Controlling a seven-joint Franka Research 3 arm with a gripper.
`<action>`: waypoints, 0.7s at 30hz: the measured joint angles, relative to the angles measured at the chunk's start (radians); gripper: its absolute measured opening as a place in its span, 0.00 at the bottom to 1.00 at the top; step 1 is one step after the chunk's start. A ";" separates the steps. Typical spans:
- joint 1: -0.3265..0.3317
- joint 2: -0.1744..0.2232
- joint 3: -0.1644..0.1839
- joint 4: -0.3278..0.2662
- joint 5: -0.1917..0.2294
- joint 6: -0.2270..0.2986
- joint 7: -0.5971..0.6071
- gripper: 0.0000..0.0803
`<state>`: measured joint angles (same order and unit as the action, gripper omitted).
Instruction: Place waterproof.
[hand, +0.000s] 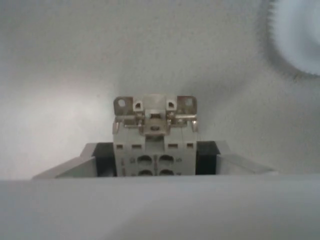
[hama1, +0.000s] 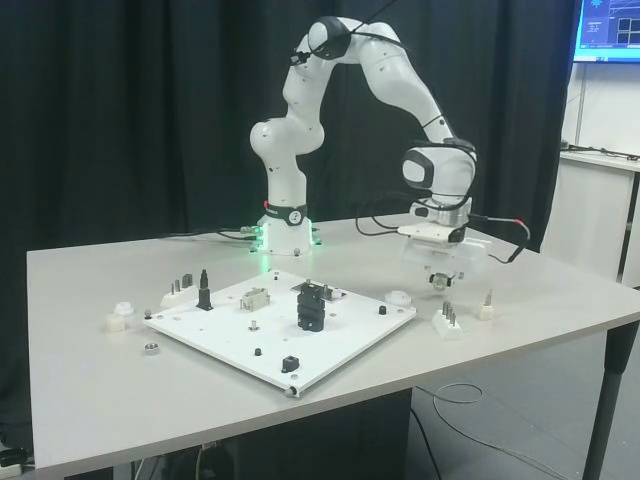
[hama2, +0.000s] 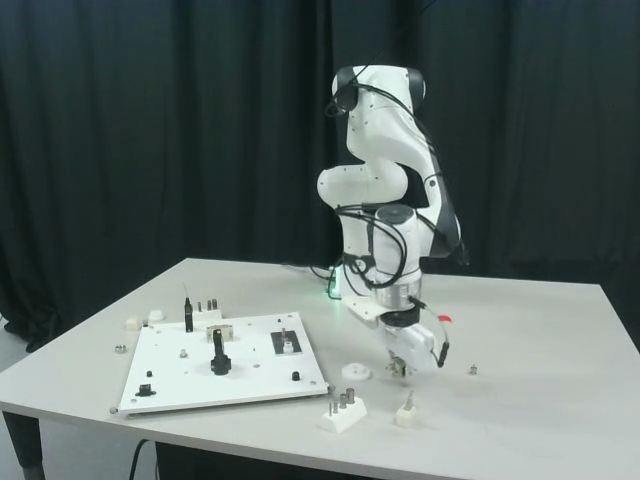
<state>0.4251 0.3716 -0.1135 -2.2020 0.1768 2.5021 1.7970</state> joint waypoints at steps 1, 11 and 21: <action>-0.001 0.003 0.000 0.000 0.005 0.001 -0.002 0.39; -0.002 0.023 0.001 0.002 0.020 0.020 -0.040 0.39; -0.001 0.026 0.001 0.013 0.012 0.020 -0.068 0.89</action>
<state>0.4241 0.3978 -0.1125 -2.1886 0.1887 2.5220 1.7288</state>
